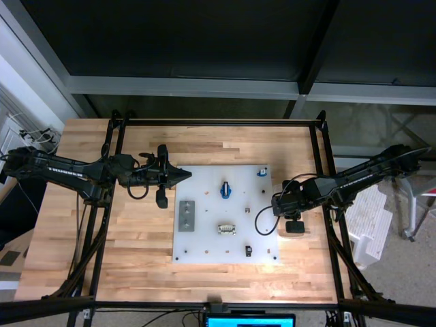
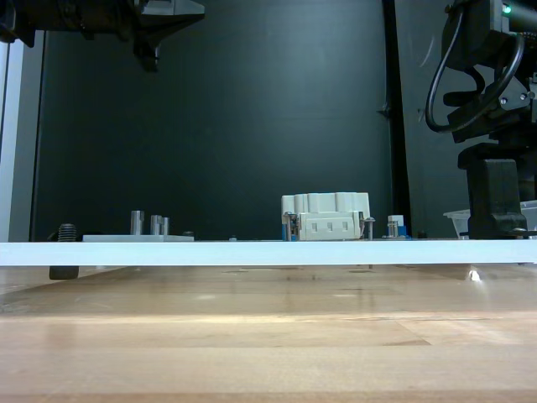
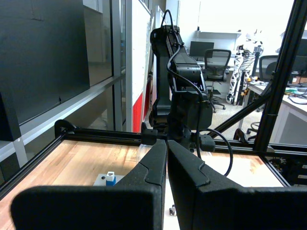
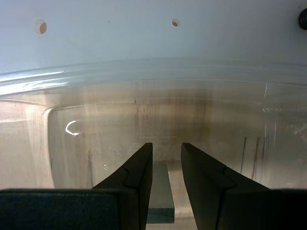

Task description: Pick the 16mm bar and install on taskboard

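Clear tray (image 4: 144, 76) on desk (image 1: 136, 272), right of board (image 1: 204, 238): holds the grey bar (image 4: 160, 196), lying flat and free. My right gripper (image 4: 167, 146) is down in the tray, jaws slightly apart, straddling bar. Left gripper (image 3: 166, 141) high over board's left edge, jaws together.

Evenly lit tabletop (image 1: 136, 272), black backdrop (image 2: 252, 126), glare streak on clear tray (image 4: 144, 76), right claw (image 4: 166, 145) silhouetted, low-view foreground blurred

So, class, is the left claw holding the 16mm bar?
No: the left claw hangs shut and empty over the left edge of the taskboard; the 16mm bar is in the tray at the right claw.
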`<state>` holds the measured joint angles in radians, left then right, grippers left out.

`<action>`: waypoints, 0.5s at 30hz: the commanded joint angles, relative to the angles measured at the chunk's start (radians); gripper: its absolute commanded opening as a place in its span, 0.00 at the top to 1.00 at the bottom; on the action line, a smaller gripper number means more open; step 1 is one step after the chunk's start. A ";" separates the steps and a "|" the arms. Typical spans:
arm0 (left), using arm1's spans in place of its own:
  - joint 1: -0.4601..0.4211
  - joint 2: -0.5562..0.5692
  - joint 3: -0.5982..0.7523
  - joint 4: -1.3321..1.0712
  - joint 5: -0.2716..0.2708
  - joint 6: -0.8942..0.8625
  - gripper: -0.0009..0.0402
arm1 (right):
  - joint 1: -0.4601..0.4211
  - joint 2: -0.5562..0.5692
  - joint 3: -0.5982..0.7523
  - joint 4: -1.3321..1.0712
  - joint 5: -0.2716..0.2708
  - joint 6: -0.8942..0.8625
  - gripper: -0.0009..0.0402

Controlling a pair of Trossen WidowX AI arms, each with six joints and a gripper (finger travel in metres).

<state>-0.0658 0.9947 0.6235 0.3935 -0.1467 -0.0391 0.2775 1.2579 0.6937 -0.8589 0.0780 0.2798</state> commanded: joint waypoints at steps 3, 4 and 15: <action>0.000 0.000 0.000 0.000 0.000 0.000 0.98 | 0.000 0.000 0.000 0.000 0.000 0.005 0.78; 0.000 0.000 0.000 0.000 0.000 0.000 0.98 | 0.000 0.000 0.000 -0.001 0.000 0.012 0.78; 0.000 0.000 0.000 0.000 0.000 0.000 0.98 | 0.002 -0.002 0.003 -0.014 -0.029 0.026 0.77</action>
<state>-0.0658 0.9947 0.6235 0.3935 -0.1471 -0.0391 0.2794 1.2575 0.6952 -0.8730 0.0566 0.3061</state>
